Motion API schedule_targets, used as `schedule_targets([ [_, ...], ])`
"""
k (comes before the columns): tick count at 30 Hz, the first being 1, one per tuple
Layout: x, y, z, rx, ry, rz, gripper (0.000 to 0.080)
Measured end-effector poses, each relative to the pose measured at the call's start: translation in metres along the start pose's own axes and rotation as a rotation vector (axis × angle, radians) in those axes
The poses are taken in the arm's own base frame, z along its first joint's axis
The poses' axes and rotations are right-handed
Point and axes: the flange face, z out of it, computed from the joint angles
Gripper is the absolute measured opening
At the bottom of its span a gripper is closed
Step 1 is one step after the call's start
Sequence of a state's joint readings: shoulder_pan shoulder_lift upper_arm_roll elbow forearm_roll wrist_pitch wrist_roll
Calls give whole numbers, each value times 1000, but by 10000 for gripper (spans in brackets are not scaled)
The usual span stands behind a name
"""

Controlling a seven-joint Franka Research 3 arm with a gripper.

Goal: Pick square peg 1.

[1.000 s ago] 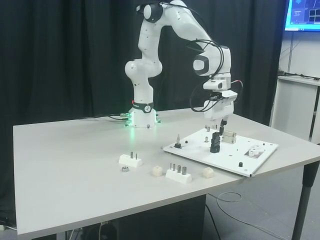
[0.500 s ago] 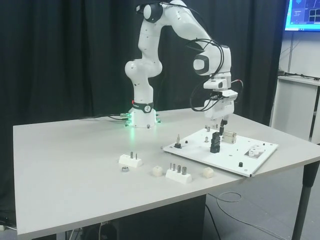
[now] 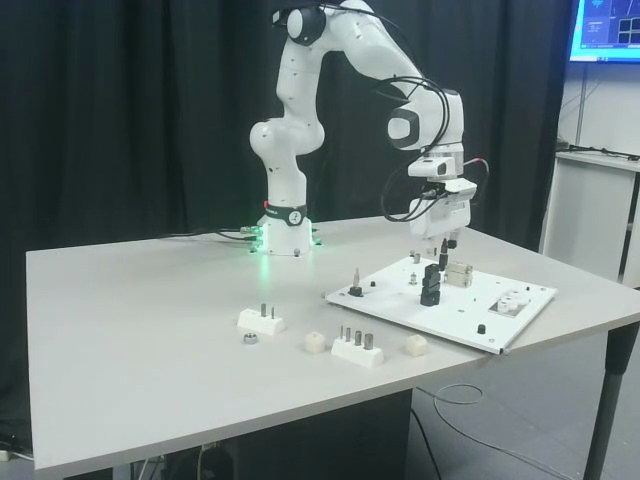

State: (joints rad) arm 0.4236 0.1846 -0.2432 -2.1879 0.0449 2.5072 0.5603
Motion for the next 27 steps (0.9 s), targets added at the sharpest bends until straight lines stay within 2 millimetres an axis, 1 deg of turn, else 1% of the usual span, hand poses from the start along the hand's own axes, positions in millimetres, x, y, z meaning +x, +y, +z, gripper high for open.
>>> schedule_targets([
  [8,4,1,-3,1,8,2,800],
  [16,16,8,-10,-39,25,-27,800],
  [20,25,17,-15,-75,30,-41,800],
  [27,46,40,-25,-130,37,-52,800],
])
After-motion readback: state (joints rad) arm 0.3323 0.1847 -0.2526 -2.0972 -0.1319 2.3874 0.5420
